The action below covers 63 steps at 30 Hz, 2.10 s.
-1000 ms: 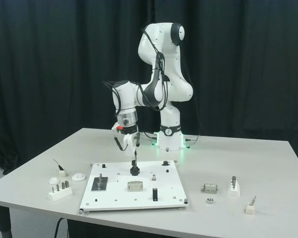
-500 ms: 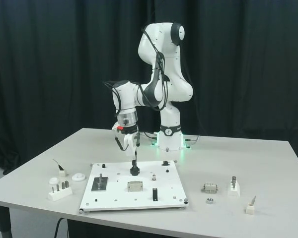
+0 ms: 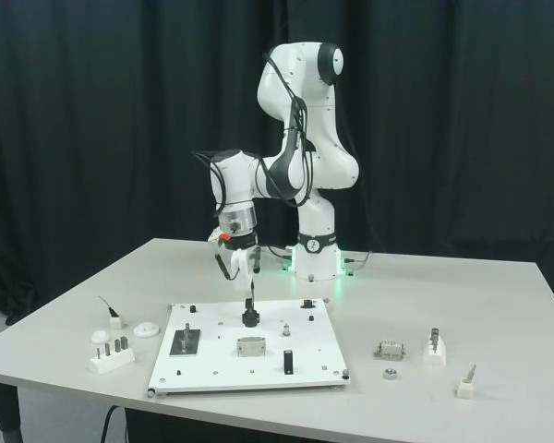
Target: Insert D-SUB.
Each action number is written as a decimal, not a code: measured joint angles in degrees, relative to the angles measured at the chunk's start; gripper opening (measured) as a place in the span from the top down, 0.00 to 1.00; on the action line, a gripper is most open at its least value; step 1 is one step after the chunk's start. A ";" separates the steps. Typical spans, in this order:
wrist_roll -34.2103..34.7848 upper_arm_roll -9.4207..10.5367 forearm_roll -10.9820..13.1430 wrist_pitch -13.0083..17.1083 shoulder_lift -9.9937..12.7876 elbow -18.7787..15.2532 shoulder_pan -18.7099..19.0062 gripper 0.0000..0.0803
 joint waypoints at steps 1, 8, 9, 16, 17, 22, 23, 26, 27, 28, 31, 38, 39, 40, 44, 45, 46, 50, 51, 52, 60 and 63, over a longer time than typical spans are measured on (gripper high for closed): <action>-0.02 0.02 0.01 0.00 0.00 0.00 0.00 0.53; -0.62 0.17 0.22 0.00 0.00 0.00 0.02 0.53; -0.83 0.18 0.29 0.00 0.00 0.00 0.02 0.53; -1.45 0.19 0.42 0.02 0.00 0.01 0.01 0.53; -1.54 0.19 0.42 0.04 0.00 0.01 -0.01 0.53; -1.95 0.06 0.42 0.35 0.02 0.00 -0.10 0.53; -2.02 0.03 0.42 0.43 0.04 0.01 -0.13 0.53; -2.25 -0.06 0.42 0.62 0.07 0.01 -0.21 0.53; -2.28 -0.10 0.42 0.66 0.08 0.01 -0.23 0.53; -2.28 -0.12 0.42 0.68 0.09 0.01 -0.26 0.53; -2.29 -0.17 0.42 0.71 0.10 0.01 -0.33 0.53; -2.28 -0.20 0.59 0.68 0.10 0.00 -0.41 0.53; -2.28 -0.21 0.63 0.67 0.10 0.00 -0.41 0.53; -2.28 -0.21 0.68 0.66 0.10 0.00 -0.42 0.53; -2.28 -0.26 0.98 0.58 0.09 0.00 -0.43 0.53; -2.28 -0.28 1.07 0.55 0.09 0.00 -0.43 0.53; -2.28 -0.29 1.13 0.53 0.08 0.00 -0.43 0.53; -2.28 -0.35 1.43 0.45 0.07 0.00 -0.43 0.53; -2.28 -0.36 1.46 0.44 0.07 0.00 -0.43 0.53; -2.28 -0.37 1.48 0.44 0.07 0.00 -0.43 0.53; -2.28 -0.37 1.54 0.36 0.06 0.00 -0.43 0.53; -2.28 -0.37 1.59 0.23 0.05 0.00 -0.43 0.53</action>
